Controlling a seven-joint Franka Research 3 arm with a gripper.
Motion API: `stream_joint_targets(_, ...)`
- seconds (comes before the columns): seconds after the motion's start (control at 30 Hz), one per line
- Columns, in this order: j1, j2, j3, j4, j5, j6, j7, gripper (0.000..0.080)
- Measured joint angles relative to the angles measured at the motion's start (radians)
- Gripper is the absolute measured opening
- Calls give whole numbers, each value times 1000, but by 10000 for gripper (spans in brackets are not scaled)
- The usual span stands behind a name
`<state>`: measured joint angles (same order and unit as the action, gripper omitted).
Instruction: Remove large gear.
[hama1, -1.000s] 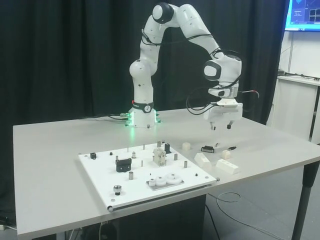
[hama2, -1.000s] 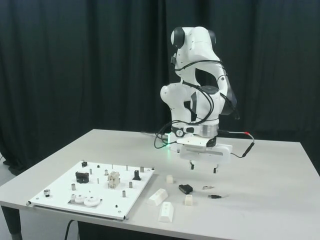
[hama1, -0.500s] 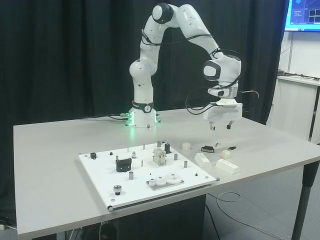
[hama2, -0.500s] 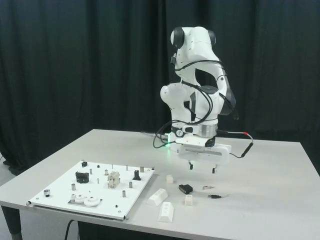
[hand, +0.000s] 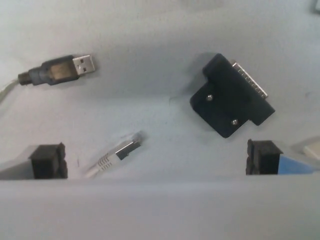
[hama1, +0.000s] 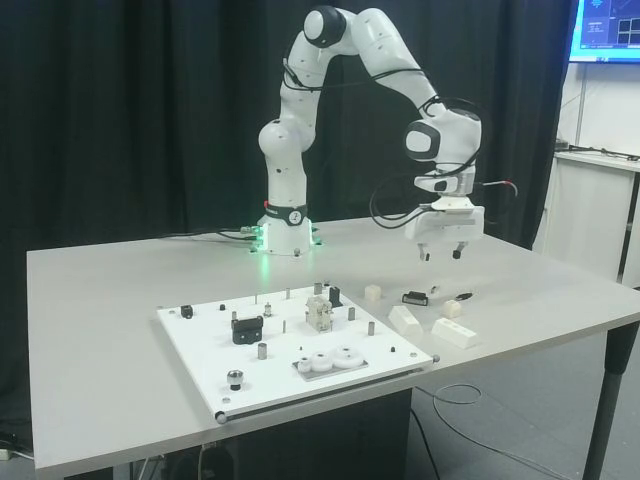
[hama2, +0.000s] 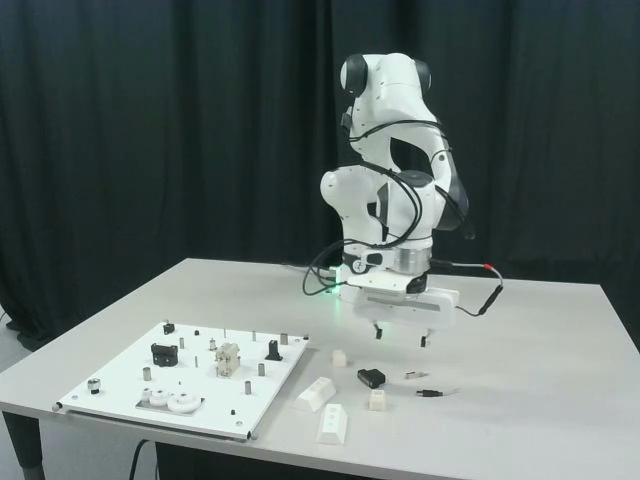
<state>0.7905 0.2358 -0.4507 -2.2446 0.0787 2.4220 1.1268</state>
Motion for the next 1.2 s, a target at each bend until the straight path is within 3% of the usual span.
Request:
stream_joint_targets(0.6,-59,0,-9,31,-34,30,31,800)
stream_joint_targets(0.97,-152,2,-17,81,-118,105,34,800)
stream_joint_targets(1.2,-232,17,-10,139,-149,117,10,800)
